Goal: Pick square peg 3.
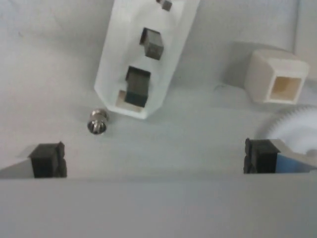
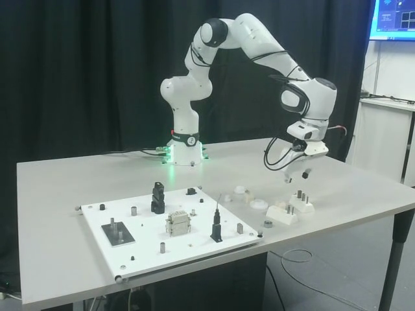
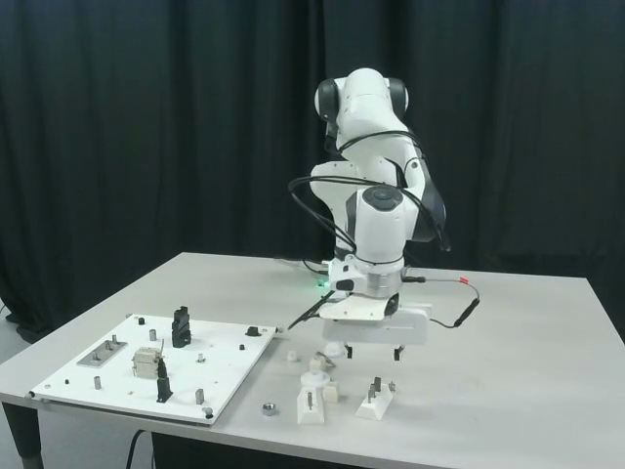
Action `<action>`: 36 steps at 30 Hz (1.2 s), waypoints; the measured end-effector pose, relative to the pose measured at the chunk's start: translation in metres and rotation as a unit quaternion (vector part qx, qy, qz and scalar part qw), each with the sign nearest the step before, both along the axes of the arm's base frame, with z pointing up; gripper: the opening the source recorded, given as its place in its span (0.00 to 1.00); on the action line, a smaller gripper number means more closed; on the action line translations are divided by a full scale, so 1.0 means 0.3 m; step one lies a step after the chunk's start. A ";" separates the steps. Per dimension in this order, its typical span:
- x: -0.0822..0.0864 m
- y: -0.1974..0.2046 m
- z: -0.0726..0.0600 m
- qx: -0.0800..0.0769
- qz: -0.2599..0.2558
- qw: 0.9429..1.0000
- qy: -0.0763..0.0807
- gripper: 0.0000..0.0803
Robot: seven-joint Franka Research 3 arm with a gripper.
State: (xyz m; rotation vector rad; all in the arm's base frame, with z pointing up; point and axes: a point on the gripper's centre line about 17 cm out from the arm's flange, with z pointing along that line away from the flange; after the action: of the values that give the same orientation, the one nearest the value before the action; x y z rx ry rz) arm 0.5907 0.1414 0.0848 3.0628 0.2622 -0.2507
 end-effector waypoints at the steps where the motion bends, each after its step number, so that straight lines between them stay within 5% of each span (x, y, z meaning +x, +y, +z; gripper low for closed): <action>1: 0.001 0.004 -0.005 0.000 -0.004 1.000 -0.003 1.00; 20: -0.047 0.085 -0.075 0.011 -0.054 0.998 -0.038 1.00; 36: -0.063 0.122 -0.111 0.023 -0.085 0.993 -0.082 1.00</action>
State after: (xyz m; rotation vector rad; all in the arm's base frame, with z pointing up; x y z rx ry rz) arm 0.5717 0.1780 0.0515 3.1310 -0.0014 0.0019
